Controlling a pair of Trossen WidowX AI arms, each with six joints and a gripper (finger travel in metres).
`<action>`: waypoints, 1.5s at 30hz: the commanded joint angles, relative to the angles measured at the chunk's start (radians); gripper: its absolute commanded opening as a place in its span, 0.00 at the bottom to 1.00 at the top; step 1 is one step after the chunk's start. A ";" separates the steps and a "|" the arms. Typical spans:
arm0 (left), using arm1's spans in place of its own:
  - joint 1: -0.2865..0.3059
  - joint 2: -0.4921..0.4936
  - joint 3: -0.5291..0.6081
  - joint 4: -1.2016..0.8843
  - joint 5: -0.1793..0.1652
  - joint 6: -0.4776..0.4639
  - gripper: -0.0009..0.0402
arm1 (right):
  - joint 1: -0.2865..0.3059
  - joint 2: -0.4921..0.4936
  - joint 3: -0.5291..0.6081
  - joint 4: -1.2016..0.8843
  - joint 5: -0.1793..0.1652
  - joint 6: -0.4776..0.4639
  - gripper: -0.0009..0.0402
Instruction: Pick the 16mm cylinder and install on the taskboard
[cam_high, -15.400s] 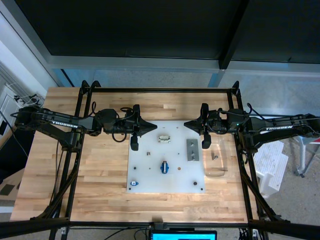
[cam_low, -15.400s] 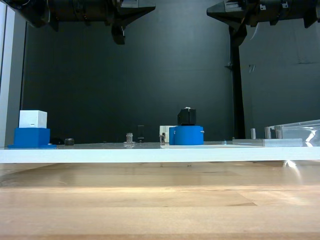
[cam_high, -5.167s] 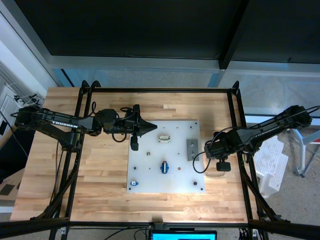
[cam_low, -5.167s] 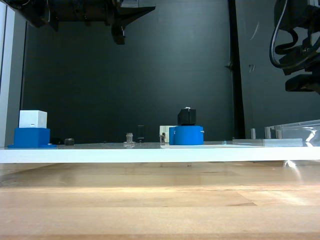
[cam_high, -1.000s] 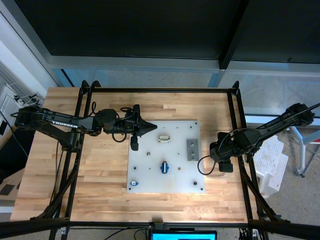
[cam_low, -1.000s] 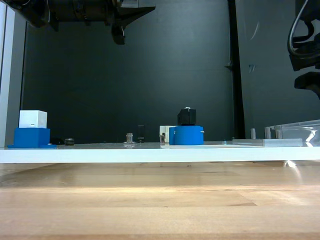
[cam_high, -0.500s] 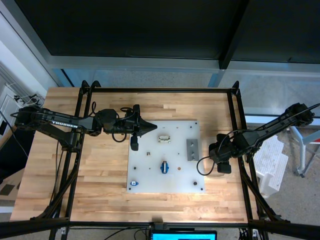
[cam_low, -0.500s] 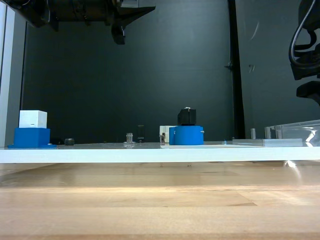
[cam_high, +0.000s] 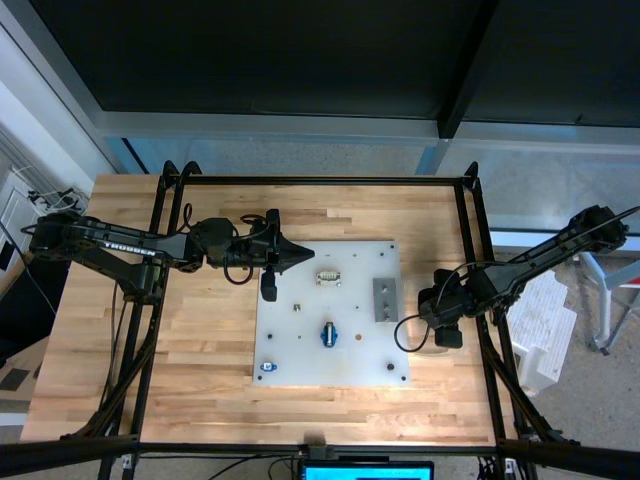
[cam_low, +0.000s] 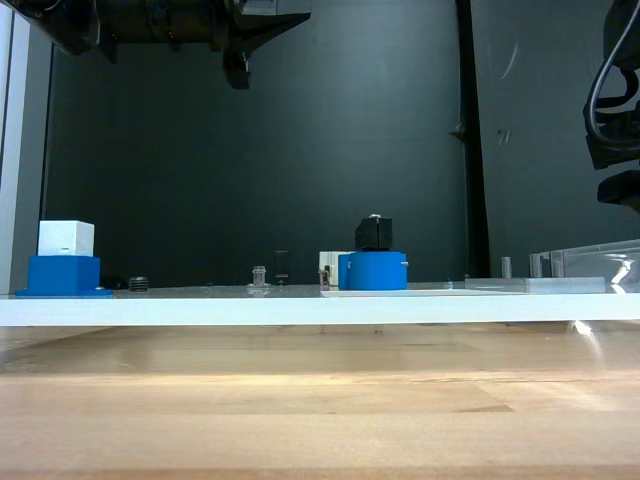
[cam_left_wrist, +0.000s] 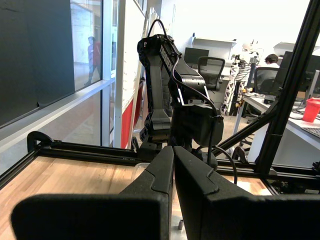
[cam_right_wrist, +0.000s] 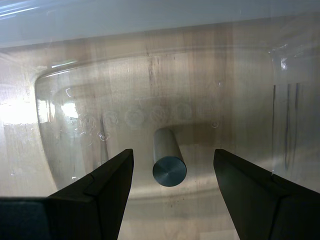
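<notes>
A short silver-grey 16mm cylinder (cam_right_wrist: 167, 156) lies on its side inside a clear plastic tray (cam_right_wrist: 75, 110). My right gripper (cam_right_wrist: 172, 165) is open, its two black fingers (cam_right_wrist: 107, 192) standing on either side of the cylinder and apart from it. From above, the right gripper (cam_high: 446, 322) hangs over the tray just right of the white taskboard (cam_high: 300, 340). The left gripper (cam_high: 300, 255) is parked high over the taskboard's back-left edge, and the left wrist view shows its fingers (cam_left_wrist: 160, 175) pressed together, shut on nothing.
On the taskboard stand a blue fitting (cam_high: 328, 335), a grey metal block (cam_high: 385, 298), a beige connector (cam_high: 327, 277) and a blue-and-white block (cam_low: 65, 262). A black frame (cam_high: 470, 200) borders the wooden table.
Over the last second the right gripper has held over the tray with only slight shifts. Much earlier it was parked at the back right. The left arm has not moved.
</notes>
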 joint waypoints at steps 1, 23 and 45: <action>0.000 0.000 0.000 0.000 0.000 0.000 0.02 | 0.001 0.000 0.001 0.001 0.000 -0.001 0.52; 0.000 0.000 0.000 0.000 0.000 0.000 0.02 | 0.003 0.000 0.019 -0.007 -0.034 -0.006 0.02; 0.000 0.000 0.000 0.000 0.000 0.000 0.02 | 0.003 0.029 0.265 -0.246 -0.023 -0.026 0.04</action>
